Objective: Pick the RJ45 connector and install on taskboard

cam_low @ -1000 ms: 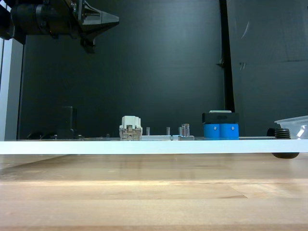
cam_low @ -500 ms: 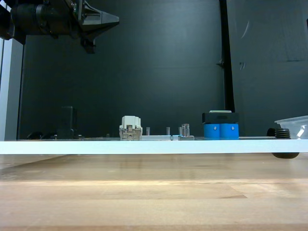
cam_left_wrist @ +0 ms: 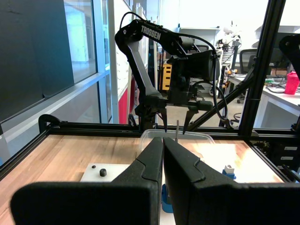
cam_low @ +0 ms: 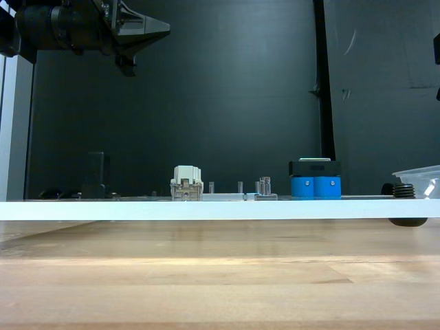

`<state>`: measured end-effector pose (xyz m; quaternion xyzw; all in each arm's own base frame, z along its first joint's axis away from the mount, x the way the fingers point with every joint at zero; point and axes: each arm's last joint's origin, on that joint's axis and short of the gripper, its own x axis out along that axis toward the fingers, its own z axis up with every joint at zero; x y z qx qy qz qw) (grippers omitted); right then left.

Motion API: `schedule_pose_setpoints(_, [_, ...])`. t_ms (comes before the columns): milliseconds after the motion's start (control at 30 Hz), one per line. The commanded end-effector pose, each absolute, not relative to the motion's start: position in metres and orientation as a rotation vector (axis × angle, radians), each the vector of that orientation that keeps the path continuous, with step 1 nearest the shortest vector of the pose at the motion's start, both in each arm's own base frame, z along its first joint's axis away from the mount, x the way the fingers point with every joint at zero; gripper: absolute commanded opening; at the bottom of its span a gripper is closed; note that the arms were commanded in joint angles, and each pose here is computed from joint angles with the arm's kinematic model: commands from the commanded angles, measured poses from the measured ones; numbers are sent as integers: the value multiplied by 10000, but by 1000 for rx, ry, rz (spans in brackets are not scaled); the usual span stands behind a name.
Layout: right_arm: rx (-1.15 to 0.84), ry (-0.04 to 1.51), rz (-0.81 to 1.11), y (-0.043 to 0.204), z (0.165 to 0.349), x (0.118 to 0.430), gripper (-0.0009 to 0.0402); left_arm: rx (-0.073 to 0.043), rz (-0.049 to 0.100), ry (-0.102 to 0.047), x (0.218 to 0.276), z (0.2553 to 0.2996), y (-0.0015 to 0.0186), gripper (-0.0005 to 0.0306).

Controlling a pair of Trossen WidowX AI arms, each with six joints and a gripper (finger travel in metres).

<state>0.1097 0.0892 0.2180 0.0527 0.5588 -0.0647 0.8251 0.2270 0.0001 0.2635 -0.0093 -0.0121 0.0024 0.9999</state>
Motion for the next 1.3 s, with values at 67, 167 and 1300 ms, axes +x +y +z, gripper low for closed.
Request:
schedule_pose_setpoints(67, [113, 1182, -131, 896, 2116, 1101, 224, -19, 4, -25, 2271, 2636, 1, 0])
schedule_pose_setpoints(167, [121, 1174, -127, 899, 2060, 1107, 224, -19, 4, -24, 2271, 2636, 1, 0])
schedule_pose_setpoints(1300, [125, 1162, -121, 883, 1842, 1123, 174, -19, 5, -24, 2271, 2636, 2, 0])
